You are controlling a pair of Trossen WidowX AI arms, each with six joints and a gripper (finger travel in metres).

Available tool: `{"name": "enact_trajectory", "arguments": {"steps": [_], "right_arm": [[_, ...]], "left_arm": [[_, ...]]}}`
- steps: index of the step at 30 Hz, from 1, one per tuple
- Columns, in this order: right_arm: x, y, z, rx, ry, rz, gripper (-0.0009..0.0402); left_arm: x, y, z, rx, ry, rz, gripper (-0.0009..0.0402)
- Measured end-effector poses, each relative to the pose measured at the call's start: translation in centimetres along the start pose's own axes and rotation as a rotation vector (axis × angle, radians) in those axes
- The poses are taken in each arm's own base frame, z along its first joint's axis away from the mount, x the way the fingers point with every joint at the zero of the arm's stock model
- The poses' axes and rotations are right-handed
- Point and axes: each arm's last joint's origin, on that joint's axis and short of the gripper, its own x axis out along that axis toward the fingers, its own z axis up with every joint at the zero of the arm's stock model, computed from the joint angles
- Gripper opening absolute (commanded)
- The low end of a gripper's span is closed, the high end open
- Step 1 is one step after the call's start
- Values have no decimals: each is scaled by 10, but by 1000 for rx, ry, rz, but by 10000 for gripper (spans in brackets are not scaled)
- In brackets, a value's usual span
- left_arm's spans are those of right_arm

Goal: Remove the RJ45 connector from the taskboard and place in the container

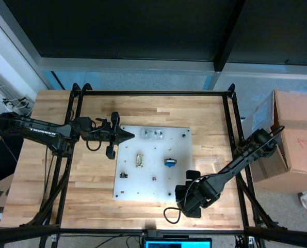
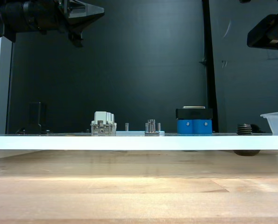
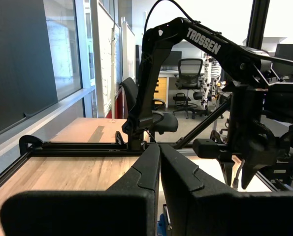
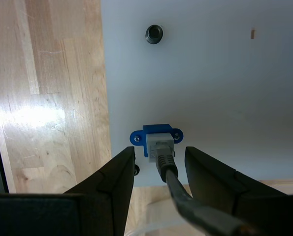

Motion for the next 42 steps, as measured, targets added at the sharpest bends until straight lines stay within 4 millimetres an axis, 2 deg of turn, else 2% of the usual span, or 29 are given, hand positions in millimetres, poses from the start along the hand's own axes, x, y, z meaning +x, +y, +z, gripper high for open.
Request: {"name": "enact_trajectory", "arguments": {"steps": [11,21,35,42], "right_arm": [[5,-1,-2,-1,-2,-3,88],[5,-1,-2,-20,7,6,-4],[2,-2,-3,-18,18,25,0],[-15,-5,-4,-8,-14,67,0]], "left_arm": [[0,0,0,0,0,0,0],[0,0,0,0,0,0,0],[0,0,0,0,1,0,0],[0,0,0,0,0,0,0]]}}
